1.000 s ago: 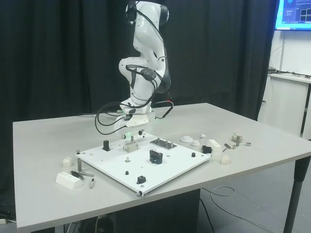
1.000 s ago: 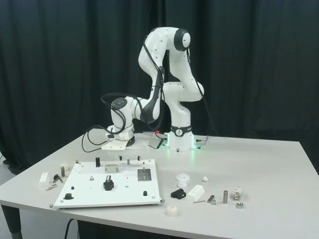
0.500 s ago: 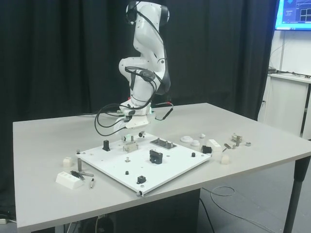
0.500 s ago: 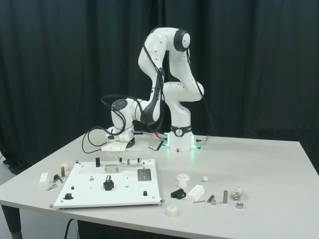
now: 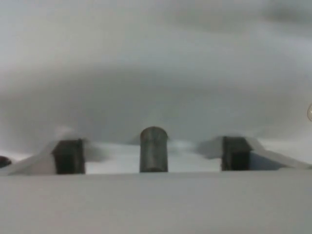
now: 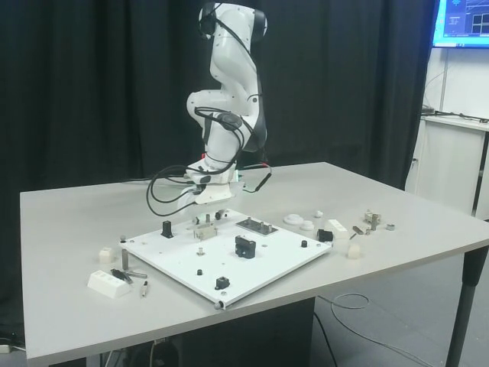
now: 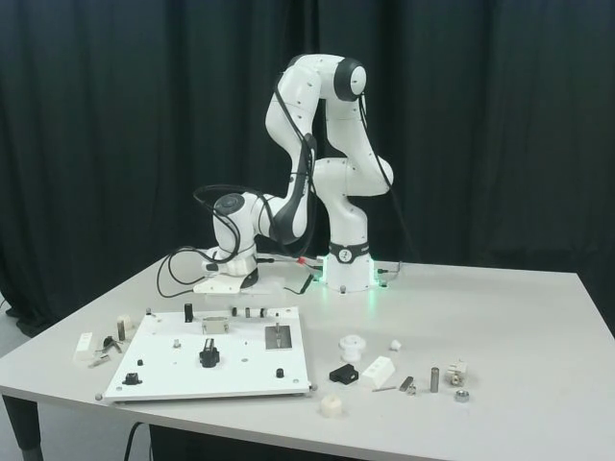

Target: Remove round peg 3.

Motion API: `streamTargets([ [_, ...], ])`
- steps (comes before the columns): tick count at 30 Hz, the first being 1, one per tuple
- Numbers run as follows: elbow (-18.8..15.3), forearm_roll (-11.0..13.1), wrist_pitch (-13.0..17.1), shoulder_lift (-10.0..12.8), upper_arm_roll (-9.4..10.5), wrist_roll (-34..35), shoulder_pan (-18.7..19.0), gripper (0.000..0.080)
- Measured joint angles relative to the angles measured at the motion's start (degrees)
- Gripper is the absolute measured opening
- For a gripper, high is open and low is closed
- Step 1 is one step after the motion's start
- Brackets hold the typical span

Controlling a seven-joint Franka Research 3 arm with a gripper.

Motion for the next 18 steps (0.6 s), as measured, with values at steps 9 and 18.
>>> streamTargets([
  [9, 0.0, 0.0, -0.06, 0.0, -0.15, 0.0, 0.01, 0.0378],
  [18, 0.0, 0.02, -0.21, -0.01, -0.21, 0.0, 0.18, 0.0176],
])
